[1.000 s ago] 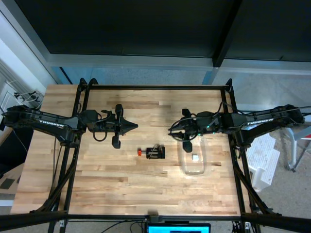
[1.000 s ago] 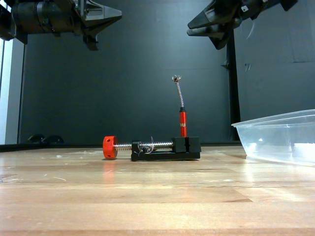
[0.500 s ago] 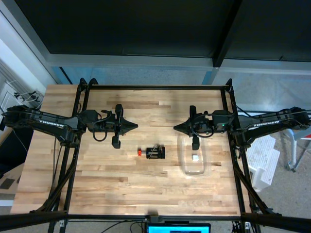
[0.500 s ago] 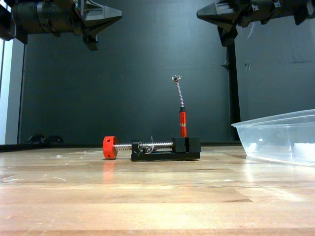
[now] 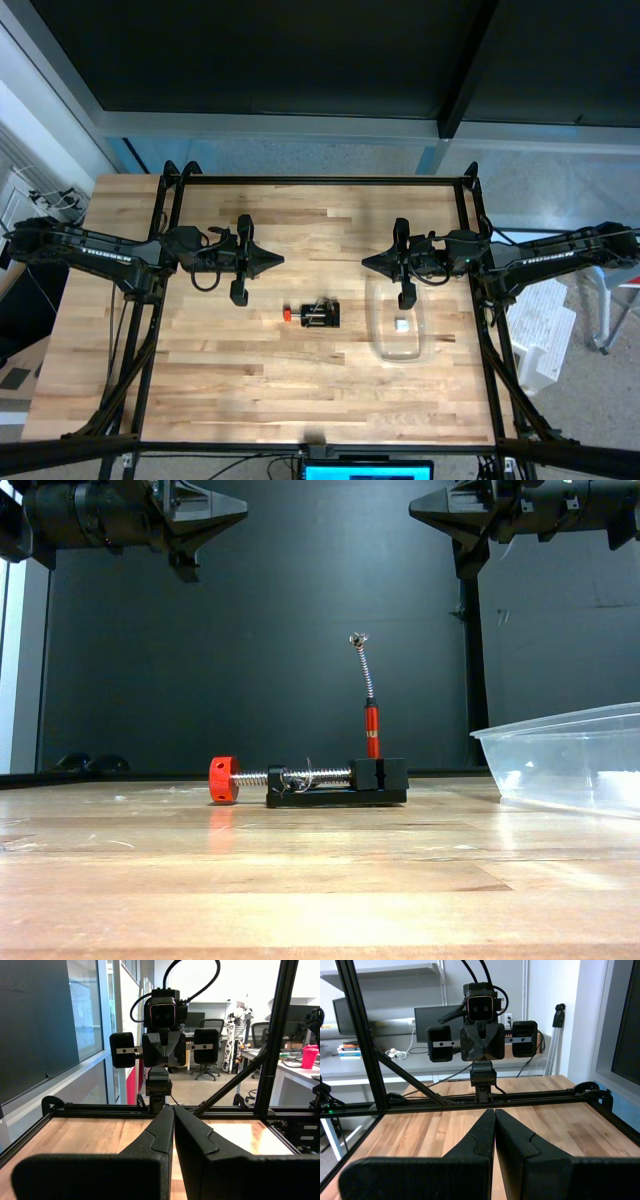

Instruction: Pick the RCA connector and install on taskboard

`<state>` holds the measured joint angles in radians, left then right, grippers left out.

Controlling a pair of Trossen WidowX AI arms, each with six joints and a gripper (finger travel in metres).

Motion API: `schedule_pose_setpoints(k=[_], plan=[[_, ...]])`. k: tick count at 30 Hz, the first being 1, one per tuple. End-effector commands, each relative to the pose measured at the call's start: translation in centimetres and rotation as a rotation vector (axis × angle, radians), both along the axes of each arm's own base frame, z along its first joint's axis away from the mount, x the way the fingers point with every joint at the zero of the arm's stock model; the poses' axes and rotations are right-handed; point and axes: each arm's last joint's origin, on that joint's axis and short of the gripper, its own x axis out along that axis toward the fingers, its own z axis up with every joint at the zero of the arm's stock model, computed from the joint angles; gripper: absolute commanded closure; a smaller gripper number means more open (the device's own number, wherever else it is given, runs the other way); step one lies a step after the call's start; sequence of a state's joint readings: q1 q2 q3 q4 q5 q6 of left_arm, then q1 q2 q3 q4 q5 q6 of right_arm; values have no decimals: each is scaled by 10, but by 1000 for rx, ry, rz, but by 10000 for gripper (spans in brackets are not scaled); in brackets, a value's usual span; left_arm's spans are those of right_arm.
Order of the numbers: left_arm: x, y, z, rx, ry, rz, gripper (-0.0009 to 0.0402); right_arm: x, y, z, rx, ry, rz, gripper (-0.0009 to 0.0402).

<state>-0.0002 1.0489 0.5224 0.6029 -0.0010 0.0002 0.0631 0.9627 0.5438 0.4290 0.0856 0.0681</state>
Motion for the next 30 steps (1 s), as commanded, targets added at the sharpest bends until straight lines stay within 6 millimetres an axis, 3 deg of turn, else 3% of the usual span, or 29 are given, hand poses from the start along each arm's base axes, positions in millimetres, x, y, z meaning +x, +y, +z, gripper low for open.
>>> schedule_pose_setpoints(k=[1,30], plan=[[0,0,0,0,0,0,393,0,0,0,-6,15,0,393],[0,0,0,0,0,0,393,2,-12,3,-17,23,-16,393]])
